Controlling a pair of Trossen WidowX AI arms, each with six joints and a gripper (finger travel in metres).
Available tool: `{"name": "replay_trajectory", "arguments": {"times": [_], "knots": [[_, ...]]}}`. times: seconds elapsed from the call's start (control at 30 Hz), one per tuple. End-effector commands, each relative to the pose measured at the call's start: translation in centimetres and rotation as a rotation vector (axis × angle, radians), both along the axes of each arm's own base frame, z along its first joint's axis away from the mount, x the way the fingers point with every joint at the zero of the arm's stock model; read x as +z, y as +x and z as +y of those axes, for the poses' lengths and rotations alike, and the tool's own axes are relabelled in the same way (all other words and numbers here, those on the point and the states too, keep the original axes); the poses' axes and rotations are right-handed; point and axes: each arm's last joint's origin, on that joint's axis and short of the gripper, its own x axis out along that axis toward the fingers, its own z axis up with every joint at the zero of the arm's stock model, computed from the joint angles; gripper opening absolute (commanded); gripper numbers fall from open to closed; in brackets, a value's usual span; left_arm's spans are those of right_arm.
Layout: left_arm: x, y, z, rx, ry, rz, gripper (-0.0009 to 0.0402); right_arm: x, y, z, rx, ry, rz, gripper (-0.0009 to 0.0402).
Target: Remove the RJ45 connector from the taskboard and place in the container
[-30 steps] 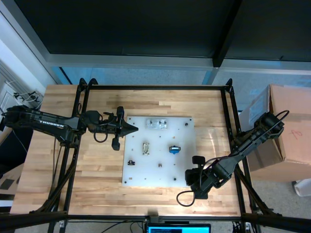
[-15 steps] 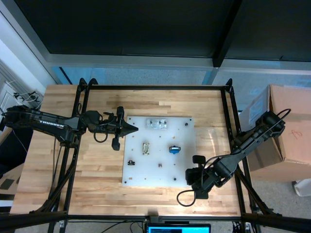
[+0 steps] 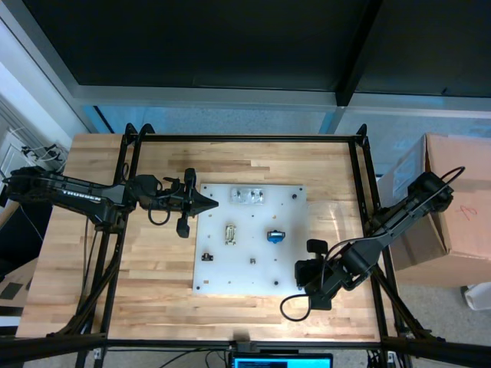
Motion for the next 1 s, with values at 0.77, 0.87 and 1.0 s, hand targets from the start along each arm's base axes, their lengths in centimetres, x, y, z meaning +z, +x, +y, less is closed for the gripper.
{"name": "replay_trajectory", "arguments": {"times": [0.77,0.87,1.0], "knots": [[0.0,0.0,0.0,0.0,0.0,0.0,0.0,1.0,-3.0,-2.5,-0.036,0.019,0.0,0.0047],[0.0,0.0,0.0,0.0,0.0,0.0,0.0,1.0,-3.7,-3.2,-0.038,0.015,-0.001,0.0053],[0.0,0.0,0.0,0.0,0.0,0.0,0.0,0.8,-4.9,-4.5,-0.047,0.018,-0.008,0.0051]]}}
